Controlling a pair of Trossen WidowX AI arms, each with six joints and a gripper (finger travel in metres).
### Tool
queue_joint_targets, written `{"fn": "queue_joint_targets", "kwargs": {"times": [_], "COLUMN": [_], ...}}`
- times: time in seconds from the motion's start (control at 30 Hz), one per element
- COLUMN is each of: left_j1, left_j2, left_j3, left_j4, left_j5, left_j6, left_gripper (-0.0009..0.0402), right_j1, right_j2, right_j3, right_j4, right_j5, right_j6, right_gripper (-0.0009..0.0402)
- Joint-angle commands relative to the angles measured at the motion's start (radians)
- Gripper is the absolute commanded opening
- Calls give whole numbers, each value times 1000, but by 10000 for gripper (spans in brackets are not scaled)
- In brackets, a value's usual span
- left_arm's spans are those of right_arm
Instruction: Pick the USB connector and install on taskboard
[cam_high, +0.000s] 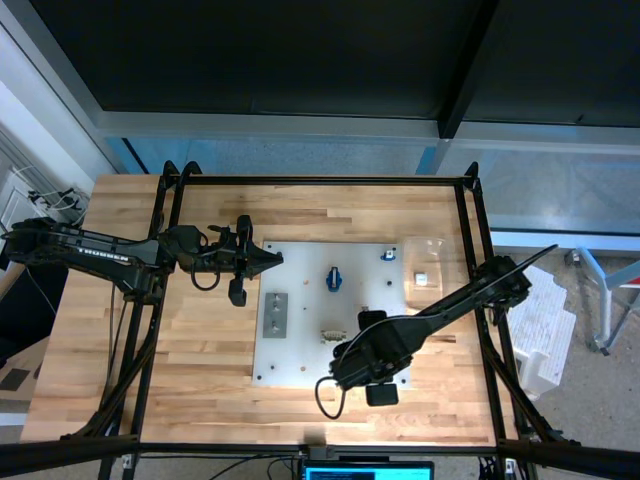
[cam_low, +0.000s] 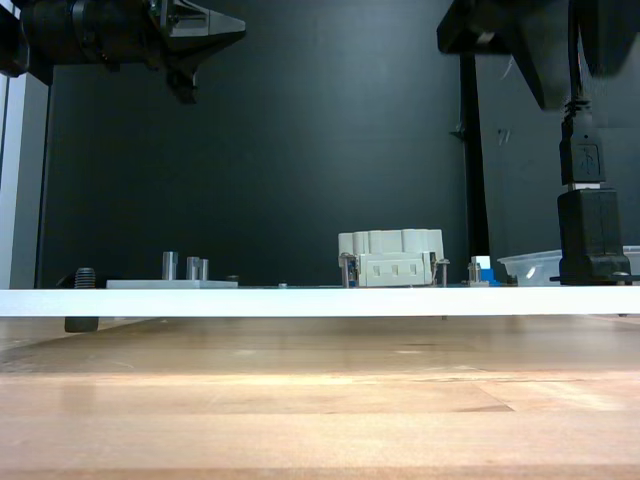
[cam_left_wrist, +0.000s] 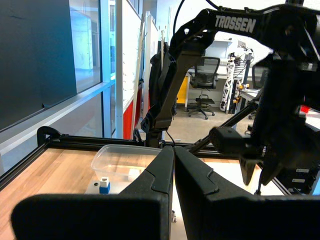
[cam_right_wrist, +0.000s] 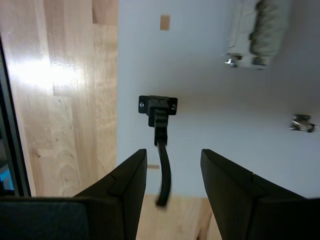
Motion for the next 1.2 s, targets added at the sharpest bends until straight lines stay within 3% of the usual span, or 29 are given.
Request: {"fn": "queue_joint_targets", "kwargs": {"times": [0.03, 0.77, 1.0, 1.2], "left_j1": [0, 0, 0, 0], "left_j2": [0, 0, 0, 0], "left_j3": [0, 0, 0, 0], "left_j4": [0, 0, 0, 0], "left_j5": [0, 0, 0, 0], "left_j6": [0, 0, 0, 0], "left_gripper": [0, 0, 0, 0], "right_j1": [0, -3, -37, -83], "right_j2": [-26, -124, -206, -353], "right_j3": [2, 0, -32, -185], "right_j4": [-2, -7, 18, 149], "right_j5": [2, 6, 83, 135], "right_j6": [0, -8, -27, -29], "right_gripper": [150, 149, 148, 148]}}
